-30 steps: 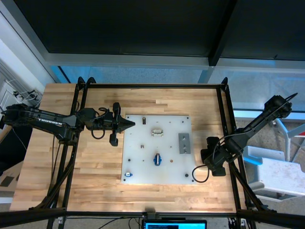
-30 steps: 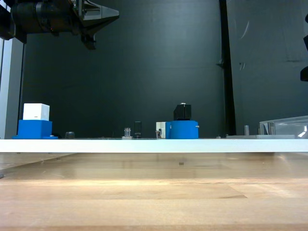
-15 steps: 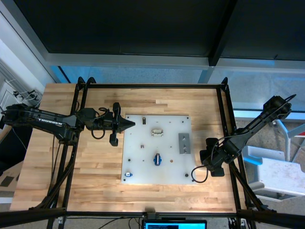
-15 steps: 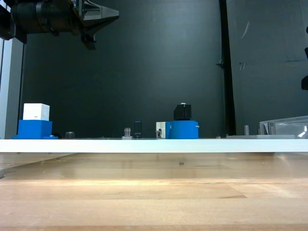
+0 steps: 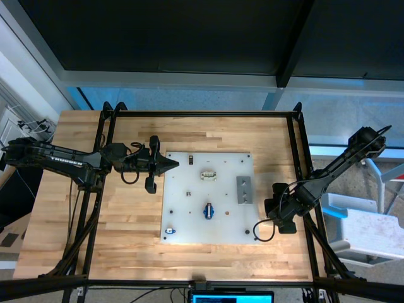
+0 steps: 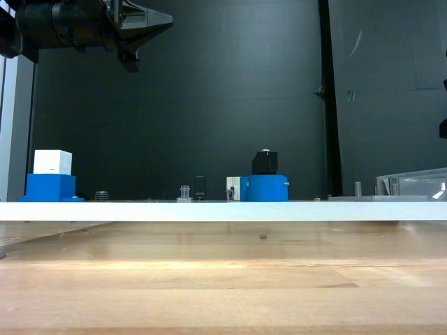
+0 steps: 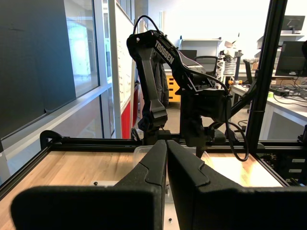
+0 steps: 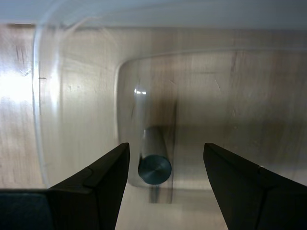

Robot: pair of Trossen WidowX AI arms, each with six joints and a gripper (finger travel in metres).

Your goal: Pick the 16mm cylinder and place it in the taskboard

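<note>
The cylinder (image 8: 154,166) is a short, smooth grey metal peg with a round flat end; it lies on its side in the clear, shiny tray (image 8: 43,96); the right gripper (image 8: 165,149) hangs over it, black jaws wide apart, holding nothing, at 3 o'clock off the flat white board (image 5: 189,214); the left gripper (image 5: 172,163) floats at the board's 10 o'clock edge, pointed jaws pressed together.

TROSSEN stands in white on the right arm (image 7: 163,50) (likewise on the left arm (image 5: 60,159)).
</note>
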